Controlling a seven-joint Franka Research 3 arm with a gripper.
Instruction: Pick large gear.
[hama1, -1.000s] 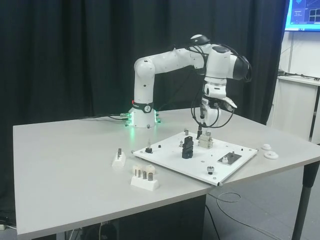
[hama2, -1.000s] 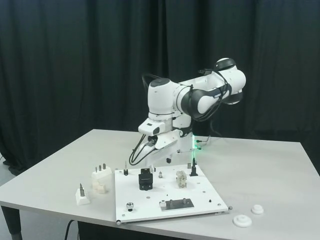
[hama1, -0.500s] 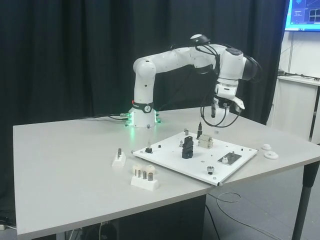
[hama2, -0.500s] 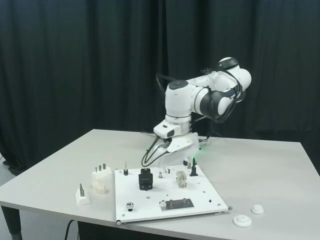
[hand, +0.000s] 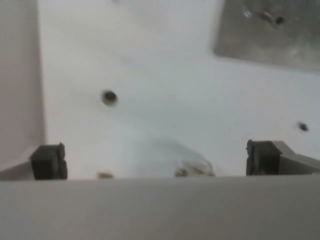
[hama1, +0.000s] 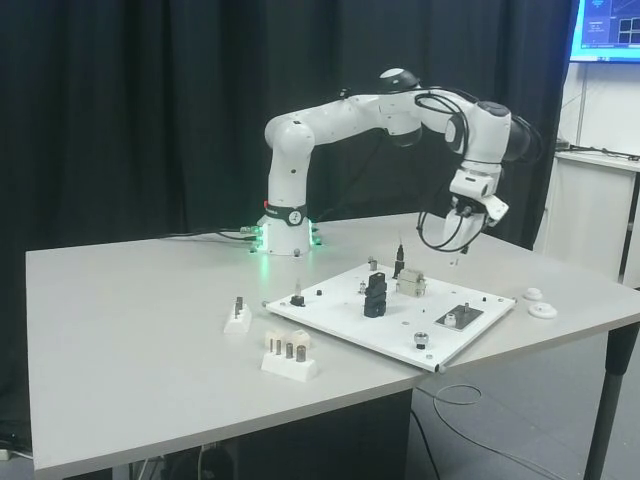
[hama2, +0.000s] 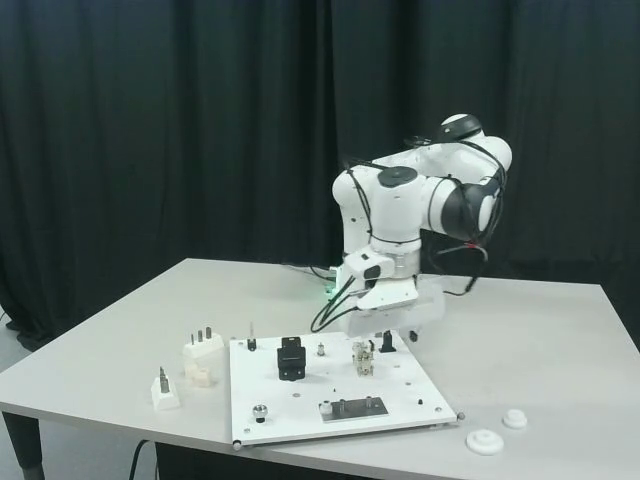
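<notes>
The large gear (hama1: 544, 310) (hama2: 484, 441) is a white disc lying flat on the grey table, just off the white board's (hama1: 340, 322) (hama2: 405, 398) corner. A smaller white gear (hama1: 533, 293) (hama2: 515, 419) lies beside it. My gripper (hama1: 459, 246) (hama2: 386, 334) (hand: 157, 160) hangs above the board's far side, well short of the gears. Its fingers (hand: 49, 161) are spread wide, so it is open with nothing between them. The wrist view holds only the white board and a corner of a grey plate (hand: 270, 35); neither gear appears there.
On the board stand a black block (hama1: 374, 295) (hama2: 290, 360), a small metal fixture (hama1: 410, 283) (hama2: 362, 358), several pegs and a grey plate (hama1: 462, 316) (hama2: 350, 408). Two white peg holders (hama1: 290, 357) (hama1: 237, 315) sit on the table beside the board. The table edge runs near the gears.
The arm has swung across the board toward the side where the gears lie, carrying the gripper with it. The gears and board parts have not moved.
</notes>
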